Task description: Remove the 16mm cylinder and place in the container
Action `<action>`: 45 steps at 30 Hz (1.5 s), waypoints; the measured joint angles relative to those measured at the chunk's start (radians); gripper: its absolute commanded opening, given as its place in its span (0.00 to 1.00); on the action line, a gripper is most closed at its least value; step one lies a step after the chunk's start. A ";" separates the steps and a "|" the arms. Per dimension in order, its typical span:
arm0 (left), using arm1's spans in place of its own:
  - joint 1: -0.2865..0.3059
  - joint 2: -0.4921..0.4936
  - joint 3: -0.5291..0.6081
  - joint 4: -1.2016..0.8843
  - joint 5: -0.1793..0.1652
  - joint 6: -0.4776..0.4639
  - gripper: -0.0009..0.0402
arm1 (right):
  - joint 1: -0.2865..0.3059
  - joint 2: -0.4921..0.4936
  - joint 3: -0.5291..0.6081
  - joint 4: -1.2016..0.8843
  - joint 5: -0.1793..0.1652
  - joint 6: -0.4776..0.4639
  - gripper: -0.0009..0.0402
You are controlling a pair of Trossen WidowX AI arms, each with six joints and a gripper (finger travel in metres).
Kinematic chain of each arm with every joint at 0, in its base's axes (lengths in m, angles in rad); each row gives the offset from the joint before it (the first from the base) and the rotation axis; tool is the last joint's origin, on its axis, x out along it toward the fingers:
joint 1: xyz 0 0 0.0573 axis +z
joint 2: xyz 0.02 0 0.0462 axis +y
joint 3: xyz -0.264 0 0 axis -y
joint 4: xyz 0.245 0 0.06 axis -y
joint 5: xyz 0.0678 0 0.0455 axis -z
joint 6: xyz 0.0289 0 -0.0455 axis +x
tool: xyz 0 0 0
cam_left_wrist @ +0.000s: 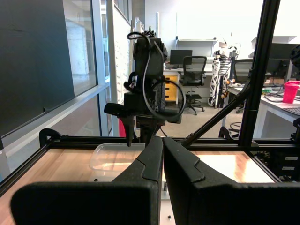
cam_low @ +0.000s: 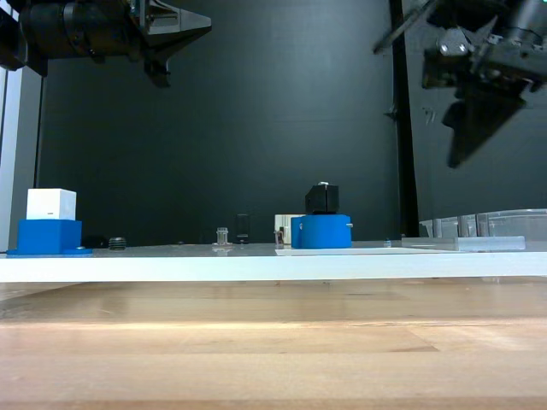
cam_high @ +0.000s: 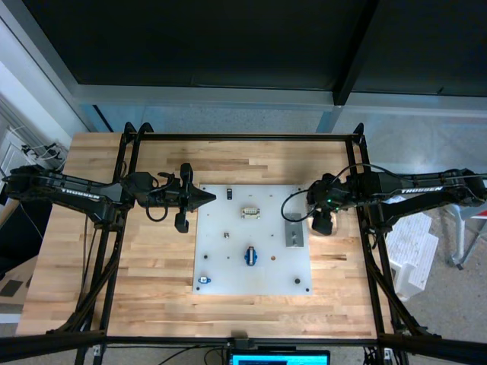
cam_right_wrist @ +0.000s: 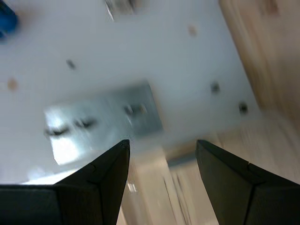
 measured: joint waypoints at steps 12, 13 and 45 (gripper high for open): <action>0.000 0.000 0.000 0.000 0.000 0.000 0.02 | 0.034 0.059 0.000 0.478 -0.069 -0.128 0.43; 0.000 0.000 0.000 0.000 0.000 0.000 0.02 | 0.037 0.064 0.000 0.516 -0.073 -0.135 0.41; 0.000 0.000 0.000 0.000 0.000 0.000 0.02 | 0.031 0.211 -0.050 1.311 -0.060 -0.237 0.02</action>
